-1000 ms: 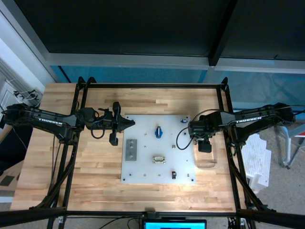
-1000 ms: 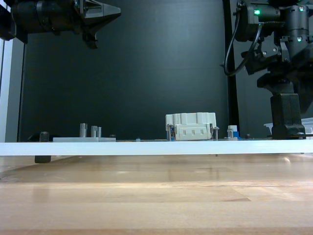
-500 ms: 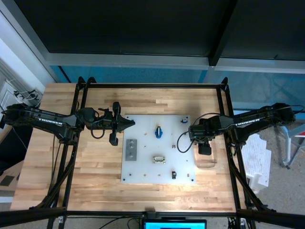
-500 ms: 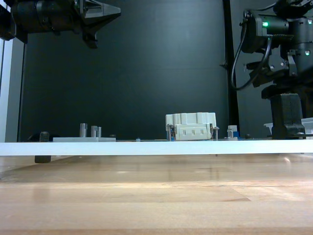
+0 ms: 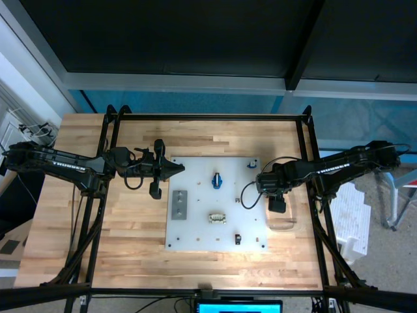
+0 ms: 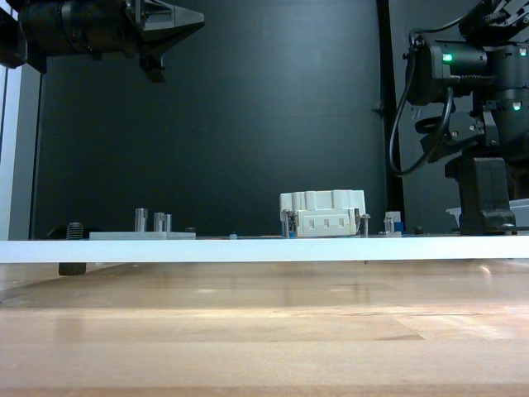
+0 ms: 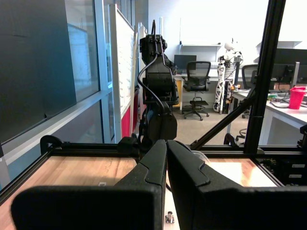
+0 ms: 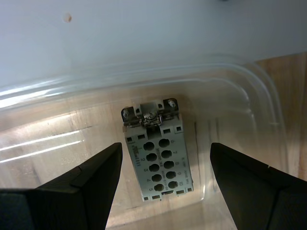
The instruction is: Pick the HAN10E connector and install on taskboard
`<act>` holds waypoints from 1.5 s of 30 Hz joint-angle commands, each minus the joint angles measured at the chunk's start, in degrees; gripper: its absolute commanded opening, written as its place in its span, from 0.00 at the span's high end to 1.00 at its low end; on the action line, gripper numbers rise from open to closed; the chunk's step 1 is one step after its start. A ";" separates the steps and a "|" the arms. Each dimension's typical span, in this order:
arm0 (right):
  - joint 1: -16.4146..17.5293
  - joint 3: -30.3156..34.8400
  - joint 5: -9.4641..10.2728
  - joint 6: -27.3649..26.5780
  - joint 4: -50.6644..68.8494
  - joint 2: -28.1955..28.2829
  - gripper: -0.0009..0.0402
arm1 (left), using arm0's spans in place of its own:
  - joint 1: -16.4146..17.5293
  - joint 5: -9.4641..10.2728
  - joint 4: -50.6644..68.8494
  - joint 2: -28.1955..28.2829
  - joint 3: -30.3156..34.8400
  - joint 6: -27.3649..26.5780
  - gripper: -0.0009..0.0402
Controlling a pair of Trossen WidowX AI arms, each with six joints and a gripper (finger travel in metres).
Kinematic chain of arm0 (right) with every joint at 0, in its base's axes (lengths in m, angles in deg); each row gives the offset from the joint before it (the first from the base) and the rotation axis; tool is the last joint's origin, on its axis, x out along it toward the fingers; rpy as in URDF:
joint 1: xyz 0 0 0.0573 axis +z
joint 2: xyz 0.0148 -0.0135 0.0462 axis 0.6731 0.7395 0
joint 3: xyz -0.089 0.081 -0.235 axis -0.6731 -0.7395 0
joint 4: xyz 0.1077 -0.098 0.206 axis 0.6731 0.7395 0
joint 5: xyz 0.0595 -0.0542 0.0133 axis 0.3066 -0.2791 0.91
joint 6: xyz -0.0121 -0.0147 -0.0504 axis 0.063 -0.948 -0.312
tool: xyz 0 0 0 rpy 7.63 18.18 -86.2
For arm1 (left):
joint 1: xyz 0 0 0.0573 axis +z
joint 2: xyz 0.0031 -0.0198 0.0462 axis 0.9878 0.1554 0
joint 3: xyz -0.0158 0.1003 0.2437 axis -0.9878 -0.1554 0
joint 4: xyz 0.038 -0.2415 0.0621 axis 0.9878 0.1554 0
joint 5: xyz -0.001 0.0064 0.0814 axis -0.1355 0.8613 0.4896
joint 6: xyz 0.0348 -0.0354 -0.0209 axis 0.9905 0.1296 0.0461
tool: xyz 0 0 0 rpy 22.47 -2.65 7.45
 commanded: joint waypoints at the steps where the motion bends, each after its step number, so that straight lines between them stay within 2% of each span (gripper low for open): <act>1: 0.02 -0.42 0.22 0.02 -0.57 0.00 0.37 | 0.00 0.00 0.00 0.02 0.02 0.02 0.98; 15: 0.02 -1.36 0.61 0.61 -1.90 0.00 0.49 | 0.00 0.00 -0.02 0.02 0.02 0.02 0.98; 16: 0.00 -1.42 0.68 0.66 -1.92 0.00 0.51 | 0.00 0.00 -0.02 0.02 0.02 0.02 0.98; 18: 0.00 -1.46 2.01 0.46 -2.08 0.00 0.55 | 0.00 0.00 -0.02 0.02 0.02 0.02 0.98; 26: 0.02 -1.31 2.01 0.48 -1.88 -0.04 0.73 | 0.00 0.00 -0.02 0.02 0.02 0.02 0.98; 33: 0.02 -0.37 1.86 0.44 -0.72 -0.48 0.83 | 0.00 0.00 0.00 0.02 0.02 0.02 0.98; 39: 0.02 3.10 1.88 0.46 4.31 -2.16 0.87 | 0.00 0.00 0.00 0.02 0.02 0.02 0.98; 45: 0.02 11.56 1.88 0.04 13.16 -2.75 0.88 | 0.00 0.00 0.00 0.02 0.02 0.02 0.98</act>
